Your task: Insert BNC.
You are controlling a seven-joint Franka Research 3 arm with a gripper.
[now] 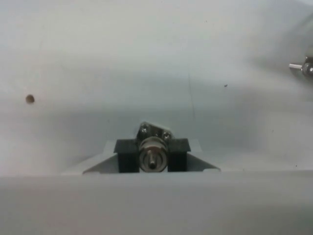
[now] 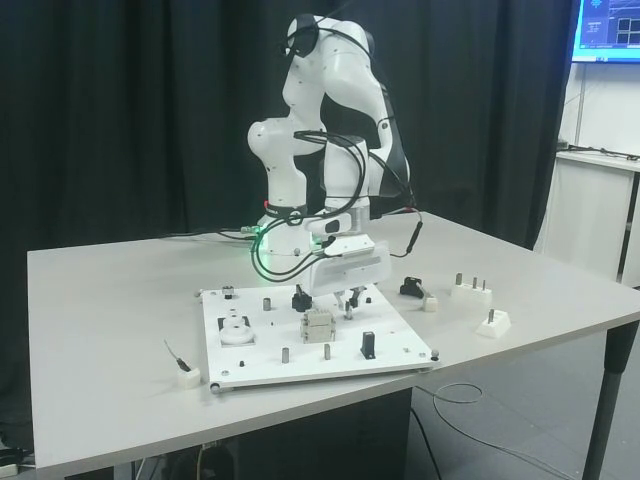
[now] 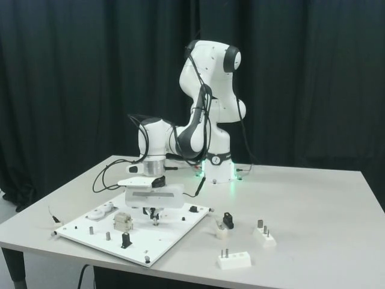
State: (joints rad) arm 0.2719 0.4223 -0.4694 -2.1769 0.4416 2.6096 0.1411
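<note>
bnc connector (image 1: 152,155) sits pinched between the black fingertips of the gripper (image 1: 152,157), low over the middle of the white board (image 2: 390,350). small, rigid metal, likely light and slippery; best held by its knurled barrel. near the board's far edge stands a metal stud (image 1: 301,67).

In your wrist view the gripper's (image 1: 152,169) fingers are cut short by the grey band across the lower part of the picture, and the BNC connector (image 1: 152,155) shows only its end and upper body above that band. Something metallic (image 1: 305,67) is clipped by that picture's edge; you cannot tell what it is.

From both room views the gripper's broad white housing hides the fingertips and the connector. The small posts on the white board (image 2: 390,350) are too small to identify, and the part (image 3: 123,221) near the board's middle is perhaps a socket block.
</note>
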